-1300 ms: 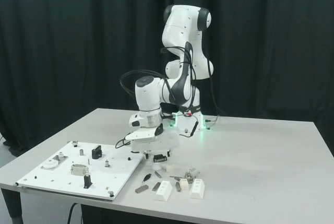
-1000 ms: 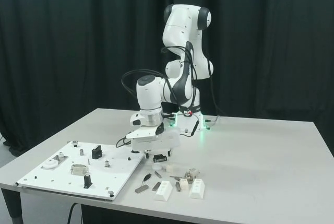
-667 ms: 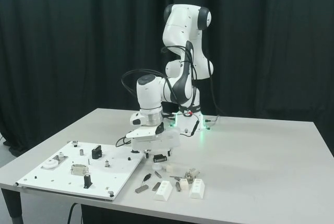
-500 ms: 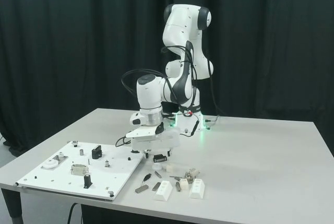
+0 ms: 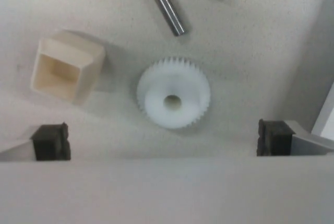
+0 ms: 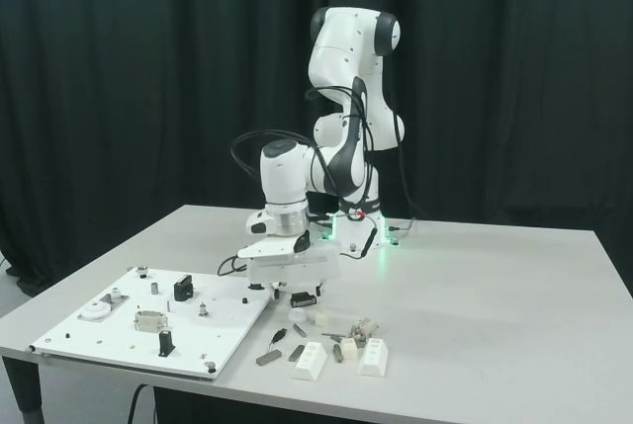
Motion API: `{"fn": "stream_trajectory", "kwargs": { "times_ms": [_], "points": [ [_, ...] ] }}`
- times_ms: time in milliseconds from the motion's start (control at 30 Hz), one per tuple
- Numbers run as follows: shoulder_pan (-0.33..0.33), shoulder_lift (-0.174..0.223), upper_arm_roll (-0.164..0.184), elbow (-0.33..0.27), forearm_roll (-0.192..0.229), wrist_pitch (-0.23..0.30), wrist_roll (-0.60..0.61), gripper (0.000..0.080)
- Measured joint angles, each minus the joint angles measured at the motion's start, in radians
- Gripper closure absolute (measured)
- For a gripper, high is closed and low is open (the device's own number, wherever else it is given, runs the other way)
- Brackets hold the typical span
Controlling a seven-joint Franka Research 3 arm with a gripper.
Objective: Remove large gear.
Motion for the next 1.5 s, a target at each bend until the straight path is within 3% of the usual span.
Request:
{"fn": "stream_trajectory", "kwargs": {
  "times_ms": [833, 1167, 1500],
  "points": [
    [0.000, -0.007, -0.008, -0.006, 0.000, 0.026, 0.006, 0.0003],
    [0.000, -0.008, -0.019, -0.005, -0.002, 0.071, 0.006, 0.0003],
    [0.000, -0.009, -0.064, 0.006, -0.066, 0.142, 0.006, 0.0003]
  ]
}}
